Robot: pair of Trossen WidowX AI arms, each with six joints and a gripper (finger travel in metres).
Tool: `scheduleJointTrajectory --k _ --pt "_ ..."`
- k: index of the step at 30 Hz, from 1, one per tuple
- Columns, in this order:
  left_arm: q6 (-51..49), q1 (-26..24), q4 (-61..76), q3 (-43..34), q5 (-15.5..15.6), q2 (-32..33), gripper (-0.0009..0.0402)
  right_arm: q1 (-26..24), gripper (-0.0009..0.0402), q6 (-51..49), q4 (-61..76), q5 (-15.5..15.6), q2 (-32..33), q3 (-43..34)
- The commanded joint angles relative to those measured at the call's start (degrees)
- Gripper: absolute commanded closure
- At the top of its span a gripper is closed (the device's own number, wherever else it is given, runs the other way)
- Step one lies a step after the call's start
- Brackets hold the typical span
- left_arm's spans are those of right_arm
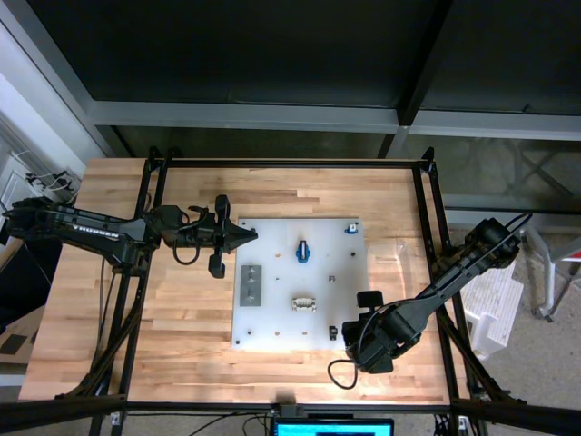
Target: Pick the 16mm bar and install on taskboard
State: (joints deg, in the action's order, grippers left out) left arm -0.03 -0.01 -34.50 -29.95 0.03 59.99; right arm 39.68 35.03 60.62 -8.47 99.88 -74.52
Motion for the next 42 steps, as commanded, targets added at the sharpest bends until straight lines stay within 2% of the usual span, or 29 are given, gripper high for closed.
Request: scheduleJointTrajectory --k 1,42 --pt "0.02 0.0 0.0 0.0 0.0 0.0 0.0393 -0.11 0.0393 0.02 -0.42 -0.02 0.0 0.57" --pt "0.02 0.0 0.0 0.0 -0.02 0.0 0.0393 -0.66 0.0393 3.48 -3.04 0.63 0.85 1.86"
